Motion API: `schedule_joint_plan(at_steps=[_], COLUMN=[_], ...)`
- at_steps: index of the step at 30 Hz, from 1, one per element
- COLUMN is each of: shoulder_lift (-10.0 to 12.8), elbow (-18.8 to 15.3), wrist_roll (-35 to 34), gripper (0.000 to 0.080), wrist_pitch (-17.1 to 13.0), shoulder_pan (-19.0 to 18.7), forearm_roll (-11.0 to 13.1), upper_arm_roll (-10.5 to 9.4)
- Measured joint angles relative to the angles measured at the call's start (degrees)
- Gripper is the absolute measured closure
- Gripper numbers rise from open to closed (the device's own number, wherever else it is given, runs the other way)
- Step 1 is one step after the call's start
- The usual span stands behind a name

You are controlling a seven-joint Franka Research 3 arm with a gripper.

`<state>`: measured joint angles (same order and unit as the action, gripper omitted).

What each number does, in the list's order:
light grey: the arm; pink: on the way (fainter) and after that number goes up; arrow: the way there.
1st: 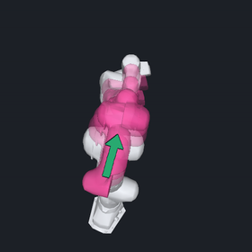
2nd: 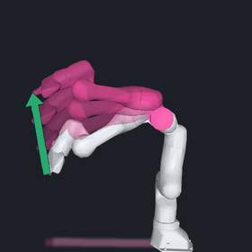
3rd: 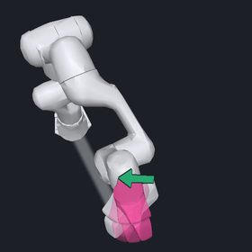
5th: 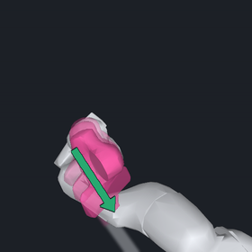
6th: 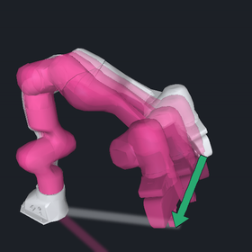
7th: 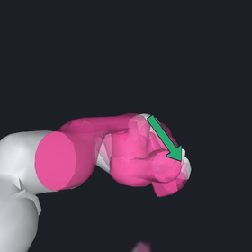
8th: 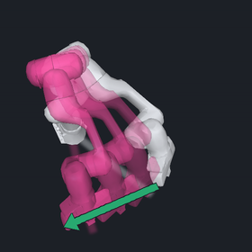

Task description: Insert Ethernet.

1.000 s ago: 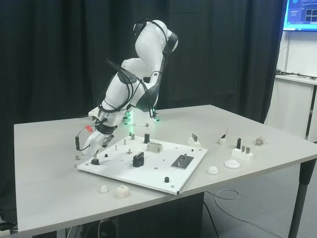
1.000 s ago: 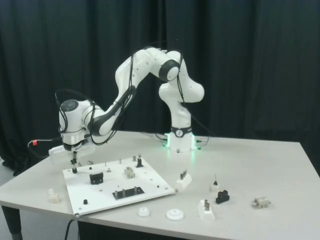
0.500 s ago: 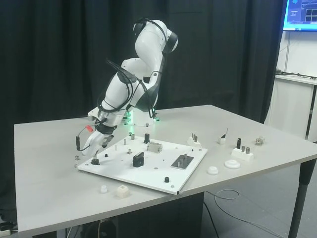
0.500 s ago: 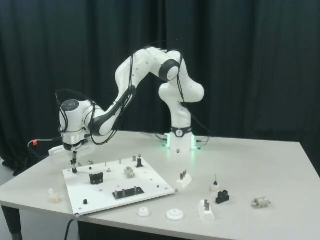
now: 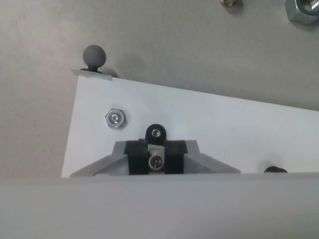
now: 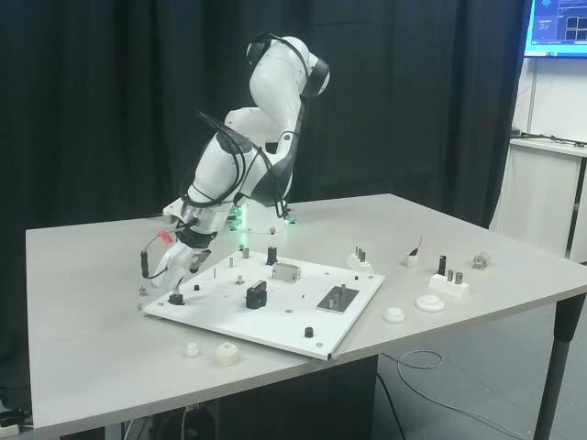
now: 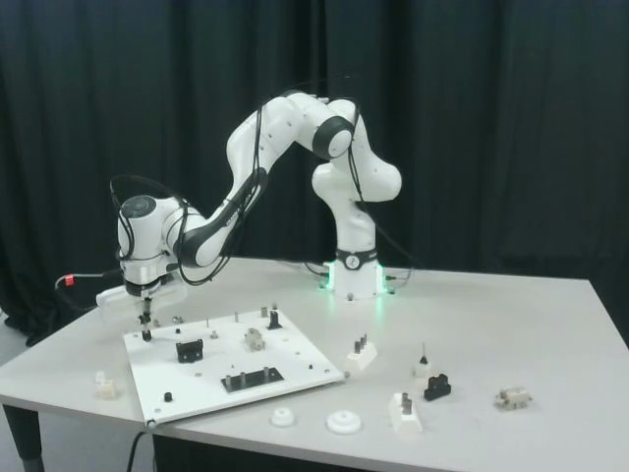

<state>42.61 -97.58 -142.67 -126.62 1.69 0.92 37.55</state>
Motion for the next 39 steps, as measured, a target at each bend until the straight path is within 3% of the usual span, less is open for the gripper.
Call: schedule_joint_plan(at_steps=[24, 25, 33, 34, 38, 39], shoulder_lift=[-0.1, -0.1, -0.4, -0.5, -1.0, -1.2], elbow=[-0.2, -0.2, -0.2, -0.2, -0.1, -0.1], wrist_roll=[2.4, 2.4, 2.4, 2.4, 2.3, 2.3], gripper=[0.0737, 0.068, 0.068, 0.0104, 0.0104, 0.0024], wrist_pitch=[-0.1, -0.1, -0.1, -0.1, -0.1, -0.1], shoulder_pan=[0.1, 0.1, 0.4, 0.4, 0.5, 0.5], forearm_roll=[-0.5, -0.5, -0.5, -0.5, -0.5, -0.5], upper_arm_roll=[-0.07, -0.07, 0.47, 0.57, 0.94, 1.03])
